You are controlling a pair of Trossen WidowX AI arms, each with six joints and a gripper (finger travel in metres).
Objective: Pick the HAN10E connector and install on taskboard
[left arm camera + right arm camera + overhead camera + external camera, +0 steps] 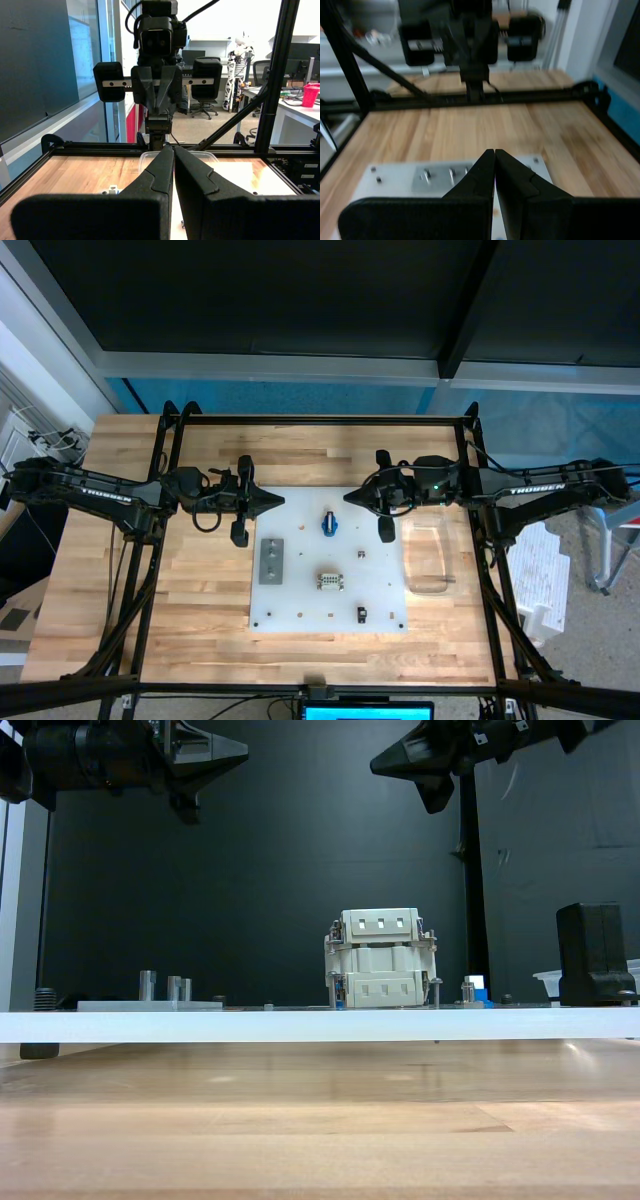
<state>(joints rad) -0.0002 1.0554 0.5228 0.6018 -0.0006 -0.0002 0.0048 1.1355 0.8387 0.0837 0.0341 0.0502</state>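
My left gripper and my right gripper hang nose to nose but well apart, high above the far half of the taskboard. Each has its jaws pressed together on nothing, and both wrist views show the two halves meeting with no gap. The HAN10E connector sits on the white taskboard near its middle, toward the near edge and apart from both grippers. From table-top height it stands upright as a pale, two-tiered block on the plate, and both of my arms are far overhead. On the same board a grey metal block lies to the connector's left, a blue fitting stands beyond it, and a small black part sits nearer the front edge. A clear plastic tray rests on the wooden surface just beside the board's right edge, below my right arm.
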